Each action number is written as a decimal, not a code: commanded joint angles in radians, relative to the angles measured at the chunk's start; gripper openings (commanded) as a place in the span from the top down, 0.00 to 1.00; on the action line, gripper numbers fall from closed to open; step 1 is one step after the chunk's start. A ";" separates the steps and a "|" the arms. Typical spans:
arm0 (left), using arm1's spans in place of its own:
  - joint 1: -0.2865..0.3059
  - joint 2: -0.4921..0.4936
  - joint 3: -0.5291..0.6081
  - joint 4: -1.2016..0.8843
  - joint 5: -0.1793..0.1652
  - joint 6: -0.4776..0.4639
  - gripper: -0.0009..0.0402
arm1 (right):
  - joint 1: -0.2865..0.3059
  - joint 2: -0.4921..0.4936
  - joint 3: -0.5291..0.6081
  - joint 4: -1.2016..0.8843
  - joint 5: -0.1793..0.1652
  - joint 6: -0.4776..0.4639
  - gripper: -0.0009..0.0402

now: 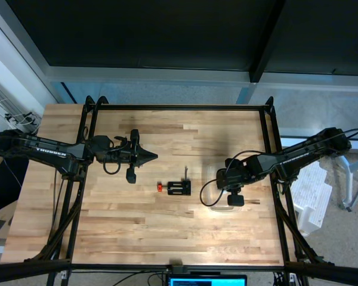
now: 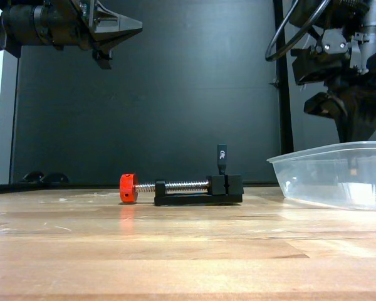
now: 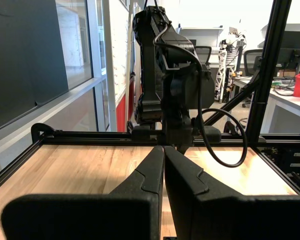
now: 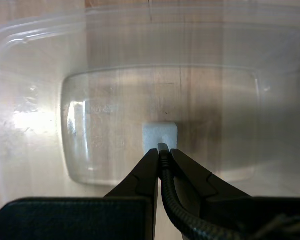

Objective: Pick the USB-C connector and install on taskboard

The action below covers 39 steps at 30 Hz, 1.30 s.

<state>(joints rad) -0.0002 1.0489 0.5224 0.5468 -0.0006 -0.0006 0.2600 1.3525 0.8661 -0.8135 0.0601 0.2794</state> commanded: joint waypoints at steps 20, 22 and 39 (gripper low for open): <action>0.000 0.000 0.000 0.000 0.000 0.000 0.98 | -0.013 -0.006 0.253 -0.235 0.029 -0.023 0.98; 0.000 0.000 0.000 0.000 0.000 0.000 0.98 | -0.017 -0.001 0.254 -0.229 0.029 -0.022 0.98; 0.000 0.000 0.000 0.000 0.000 0.000 0.98 | -0.060 0.240 0.467 -0.220 0.028 -0.053 0.98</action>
